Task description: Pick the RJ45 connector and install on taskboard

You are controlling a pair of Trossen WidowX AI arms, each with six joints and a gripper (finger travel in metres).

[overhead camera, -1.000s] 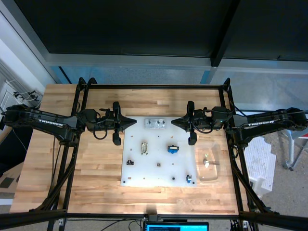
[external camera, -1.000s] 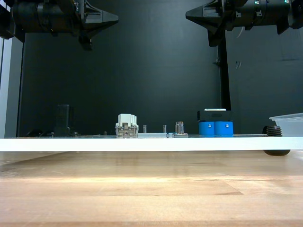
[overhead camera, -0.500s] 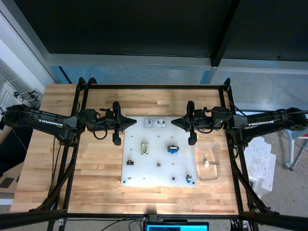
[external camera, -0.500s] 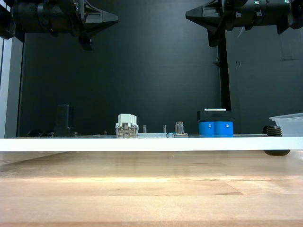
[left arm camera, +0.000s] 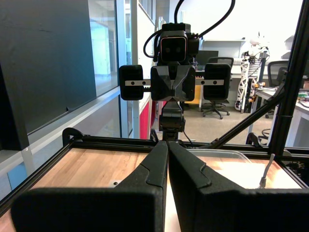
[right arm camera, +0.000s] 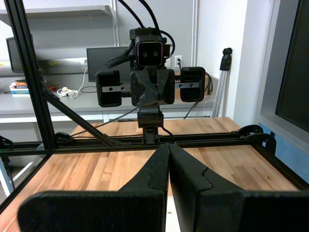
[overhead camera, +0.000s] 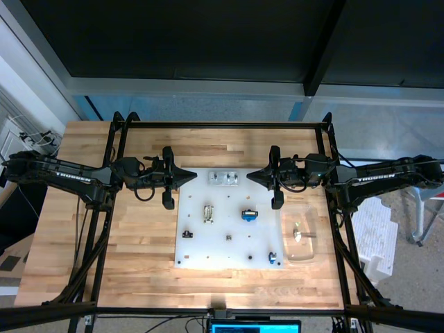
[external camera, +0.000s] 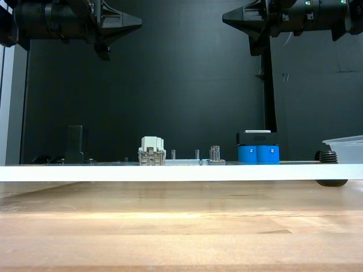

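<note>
Above board [overhead camera: 208, 243] far edge | left gripper [overhead camera: 193, 177], right gripper [overhead camera: 249, 176] hang closed, empty | connector: cannot tell, jack [overhead camera: 272, 258] or tray [overhead camera: 313, 243] | next, likely: check jack; if empty, pick from tray.

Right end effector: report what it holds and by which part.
Nothing. The right end effector is shut and empty, high over the white board's far edge. The left end effector, also shut and empty, faces it.
</note>
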